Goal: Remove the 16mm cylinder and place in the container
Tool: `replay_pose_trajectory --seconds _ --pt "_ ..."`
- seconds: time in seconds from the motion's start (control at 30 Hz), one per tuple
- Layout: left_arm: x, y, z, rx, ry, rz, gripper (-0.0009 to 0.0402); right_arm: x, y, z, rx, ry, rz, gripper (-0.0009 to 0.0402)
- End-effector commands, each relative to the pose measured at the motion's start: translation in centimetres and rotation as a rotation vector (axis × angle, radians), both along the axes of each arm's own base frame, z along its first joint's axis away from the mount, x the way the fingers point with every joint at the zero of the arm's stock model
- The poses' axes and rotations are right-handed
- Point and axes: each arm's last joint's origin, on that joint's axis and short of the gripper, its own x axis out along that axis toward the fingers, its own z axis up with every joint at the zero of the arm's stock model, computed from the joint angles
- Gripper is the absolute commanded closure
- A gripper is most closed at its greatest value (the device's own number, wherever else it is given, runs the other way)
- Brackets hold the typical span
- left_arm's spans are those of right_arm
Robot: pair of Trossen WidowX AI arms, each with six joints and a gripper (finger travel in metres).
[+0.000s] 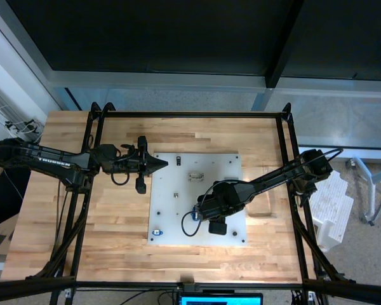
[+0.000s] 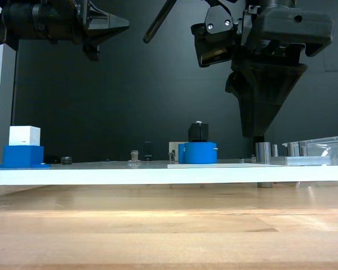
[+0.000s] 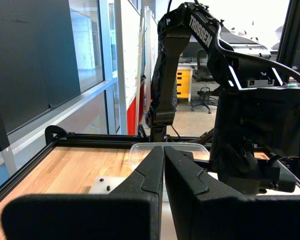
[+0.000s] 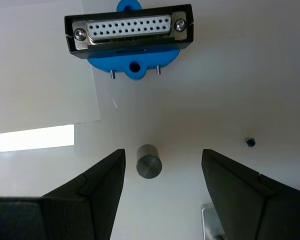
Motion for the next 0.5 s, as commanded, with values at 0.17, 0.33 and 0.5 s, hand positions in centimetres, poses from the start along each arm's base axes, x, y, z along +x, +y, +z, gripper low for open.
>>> replay_pose_trajectory --seconds 0.17,0.33,0.5 --pt "0.0 0.01 0.01 0.0 0.0 0.0 0.0393 -0.09 0.03 -0.65 0.005 -0.011 -0.005 0.0184" --pt "0.0 0.01 0.01 0.0 0.0 0.0 0.0393 -0.11 0.02 -0.7 0.004 -0.01 -0.005 0.0209" --pt "0.0 0.0 0.01 0.0 0.0 0.0 0.0393 -0.18 -0.02 -0.91 0.003 -0.007 -0.005 0.0249"
